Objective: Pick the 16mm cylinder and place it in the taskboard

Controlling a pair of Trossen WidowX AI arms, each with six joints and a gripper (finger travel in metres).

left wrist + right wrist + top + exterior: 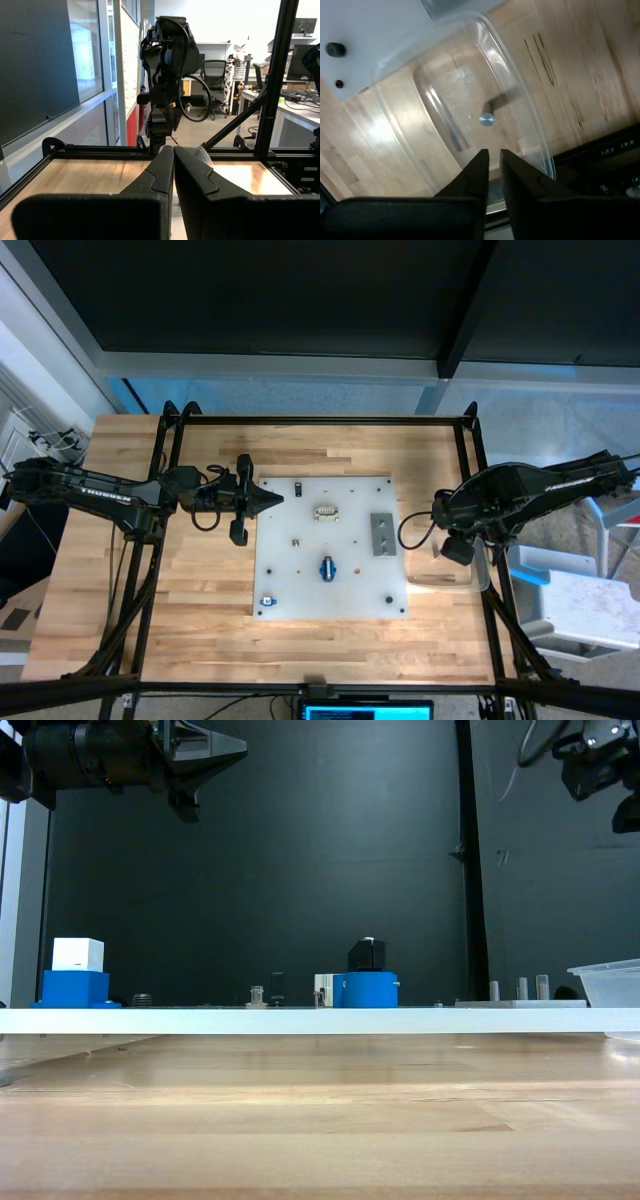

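- We're looking down at a wooden table w/ two black arms. The white taskboard is lying mid-table, and a clear plastic tray is sitting just beside its right edge.
- The 16mm cylinder is resting on the tray floor, near the middle and apart from the walls. The right wrist cam is showing its round end face-on, so we're judging it to be standing upright, long axis approx. vertical.
- The right gripper is hovering above the tray and pointing down. The cylinder is lying just ahead of its fingertips, nearly in line w/ the gap. Its fingers are parted by a narrow slit only and are holding nothing. The slit is looking narrower than the cylinder, so we're expecting it needs widening before any descent.
- The left gripper is hanging high over the taskboard's left edge, fingers pressed together, empty, well apart from the tray. The right arm is clearly the nearer one.
- Room to move: the tray walls are ringing the cylinder, so we're judging a top-down approach the only clean one. Once lifted, the route is running leftward over the tray rim.
- The grey block and black knob are standing nearest on that side of the taskboard.
- We can't tell which hole is the target.
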